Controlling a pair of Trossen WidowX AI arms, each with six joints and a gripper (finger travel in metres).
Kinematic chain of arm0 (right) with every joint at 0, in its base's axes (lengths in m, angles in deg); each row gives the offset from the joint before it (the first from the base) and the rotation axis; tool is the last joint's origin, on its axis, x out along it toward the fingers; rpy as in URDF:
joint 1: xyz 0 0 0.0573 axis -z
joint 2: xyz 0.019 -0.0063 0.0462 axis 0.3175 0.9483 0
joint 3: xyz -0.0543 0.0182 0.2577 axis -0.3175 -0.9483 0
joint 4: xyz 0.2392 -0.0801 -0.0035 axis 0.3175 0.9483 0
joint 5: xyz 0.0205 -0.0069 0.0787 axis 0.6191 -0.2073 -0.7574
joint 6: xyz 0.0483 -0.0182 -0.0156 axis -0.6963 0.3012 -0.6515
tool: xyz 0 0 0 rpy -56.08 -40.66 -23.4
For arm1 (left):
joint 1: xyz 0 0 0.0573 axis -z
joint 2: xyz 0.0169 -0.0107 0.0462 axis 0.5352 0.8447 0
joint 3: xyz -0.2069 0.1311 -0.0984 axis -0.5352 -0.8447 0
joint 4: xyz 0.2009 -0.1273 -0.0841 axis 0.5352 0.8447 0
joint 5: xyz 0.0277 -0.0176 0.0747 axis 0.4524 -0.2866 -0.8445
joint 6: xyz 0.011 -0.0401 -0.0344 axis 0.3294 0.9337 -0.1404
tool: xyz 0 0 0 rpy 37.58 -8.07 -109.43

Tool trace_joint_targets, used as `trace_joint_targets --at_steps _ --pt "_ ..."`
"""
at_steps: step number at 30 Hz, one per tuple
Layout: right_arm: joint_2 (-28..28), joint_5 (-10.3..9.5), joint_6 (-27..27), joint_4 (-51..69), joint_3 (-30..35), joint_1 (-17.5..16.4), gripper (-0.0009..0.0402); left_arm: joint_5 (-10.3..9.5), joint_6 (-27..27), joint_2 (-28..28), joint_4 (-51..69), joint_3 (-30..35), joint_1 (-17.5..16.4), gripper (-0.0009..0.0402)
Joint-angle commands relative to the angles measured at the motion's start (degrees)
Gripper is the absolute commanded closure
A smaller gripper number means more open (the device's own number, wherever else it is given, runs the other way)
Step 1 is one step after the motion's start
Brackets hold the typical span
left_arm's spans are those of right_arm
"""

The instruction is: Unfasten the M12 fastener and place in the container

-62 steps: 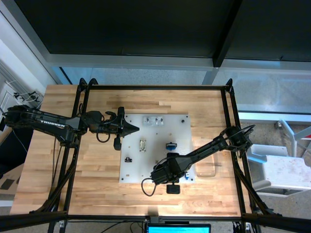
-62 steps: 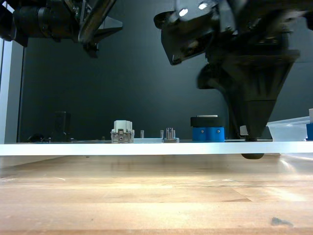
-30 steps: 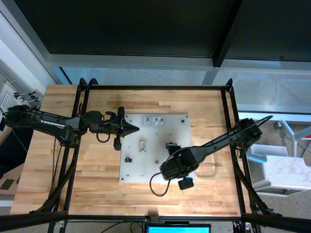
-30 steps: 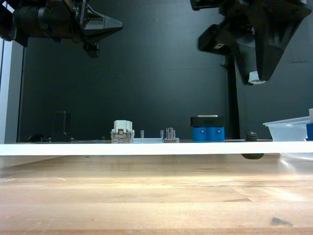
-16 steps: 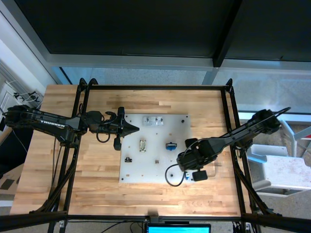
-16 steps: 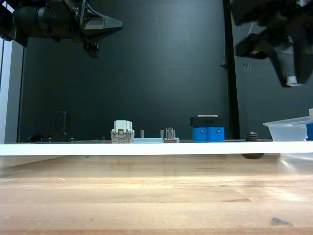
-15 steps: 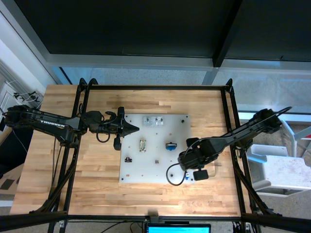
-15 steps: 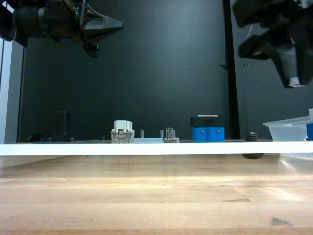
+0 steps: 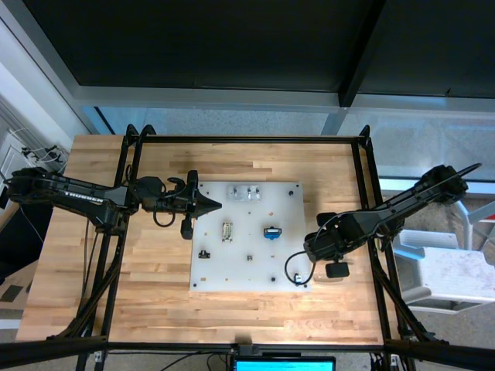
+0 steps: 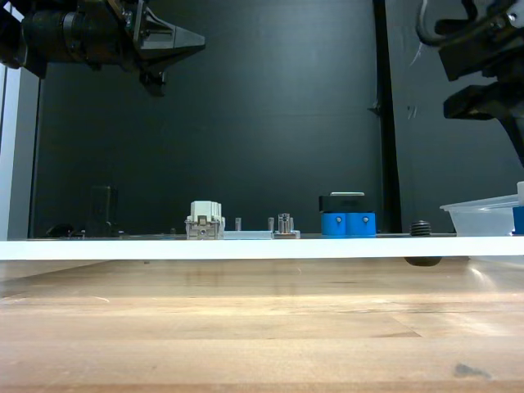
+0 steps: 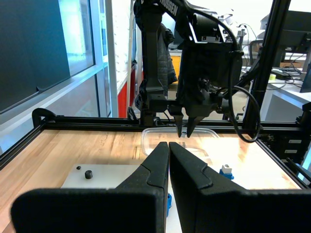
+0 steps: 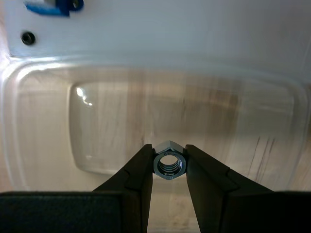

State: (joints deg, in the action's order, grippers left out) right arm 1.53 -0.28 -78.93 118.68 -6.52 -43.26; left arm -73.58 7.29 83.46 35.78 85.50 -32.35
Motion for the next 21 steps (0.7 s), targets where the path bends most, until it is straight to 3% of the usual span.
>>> trace_joint_targets --at_steps 1,10,21 --pt "-1.2 -0.02 -0.9 -0.7 -1.7 -0.2 0.0389 0.02 0.0 0.0 0.0 0.0 0.0 0.0393" --pt "-2.4 -0.13 -2.0 -3.5 -4.3 -0.3 0.0380 0.02 0.0 0.0 0.0 0.0 0.0 0.0393" --pt "-2.4 -0.52 -1.9 -4.2 -4.3 -0.4 0.0246 0.02 0.0 0.0 0.0 0.0 0.0 0.0393"
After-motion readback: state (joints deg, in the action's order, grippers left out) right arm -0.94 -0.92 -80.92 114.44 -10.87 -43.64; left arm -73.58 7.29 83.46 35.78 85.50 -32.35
